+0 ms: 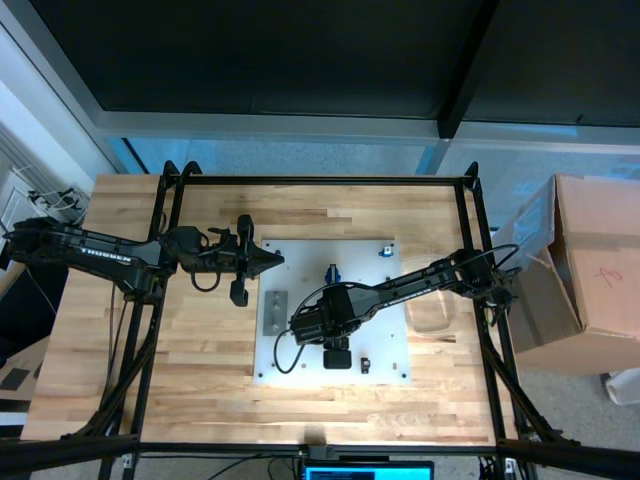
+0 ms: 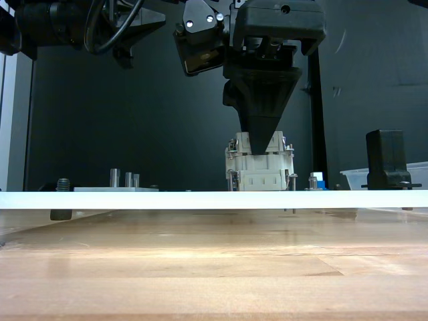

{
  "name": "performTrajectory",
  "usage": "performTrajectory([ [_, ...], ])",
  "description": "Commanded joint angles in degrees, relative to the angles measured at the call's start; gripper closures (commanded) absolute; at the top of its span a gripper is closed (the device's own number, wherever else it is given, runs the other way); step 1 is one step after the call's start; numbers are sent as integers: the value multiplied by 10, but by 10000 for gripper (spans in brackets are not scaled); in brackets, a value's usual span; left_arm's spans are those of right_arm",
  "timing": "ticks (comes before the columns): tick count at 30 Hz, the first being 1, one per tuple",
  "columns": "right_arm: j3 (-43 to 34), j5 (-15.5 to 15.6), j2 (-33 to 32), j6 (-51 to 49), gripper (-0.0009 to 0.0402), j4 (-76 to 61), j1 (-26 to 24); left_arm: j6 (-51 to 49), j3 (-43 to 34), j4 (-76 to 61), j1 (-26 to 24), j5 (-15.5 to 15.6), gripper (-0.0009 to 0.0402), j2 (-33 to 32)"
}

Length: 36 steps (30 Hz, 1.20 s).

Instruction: Remove the HAN10E connector from the taskboard and place in the container

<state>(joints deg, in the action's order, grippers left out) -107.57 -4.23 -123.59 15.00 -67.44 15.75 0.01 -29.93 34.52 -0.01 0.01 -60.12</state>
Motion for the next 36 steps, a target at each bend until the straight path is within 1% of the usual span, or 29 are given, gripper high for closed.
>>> performTrajectory([
  [1, 0, 0, 2, 0, 364, 0, 0, 0, 0, 0, 0, 0, 393, 0],
  [6, -3, -2, 11, 0, 395, -1, 0, 0, 0, 0, 0, 0, 393, 0],
  [11, -3, -2, 32, -1, 387, -1, 0, 0, 0, 0, 0, 0, 393, 0],
  [21, -3, -2, 80, 2, 386, -18, -5, 0, 0, 0, 0, 0, 393, 0],
  [29, -2, -2, 92, 10, 386, -30, -4, 0, 0, 0, 0, 0, 393, 0],
  [32, -1, -2, 99, 11, 386, -34, -1, 0, 0, 0, 0, 0, 393, 0],
  [36, 17, -2, 123, 12, 386, -39, 11, 0, 0, 0, 0, 0, 393, 0],
])
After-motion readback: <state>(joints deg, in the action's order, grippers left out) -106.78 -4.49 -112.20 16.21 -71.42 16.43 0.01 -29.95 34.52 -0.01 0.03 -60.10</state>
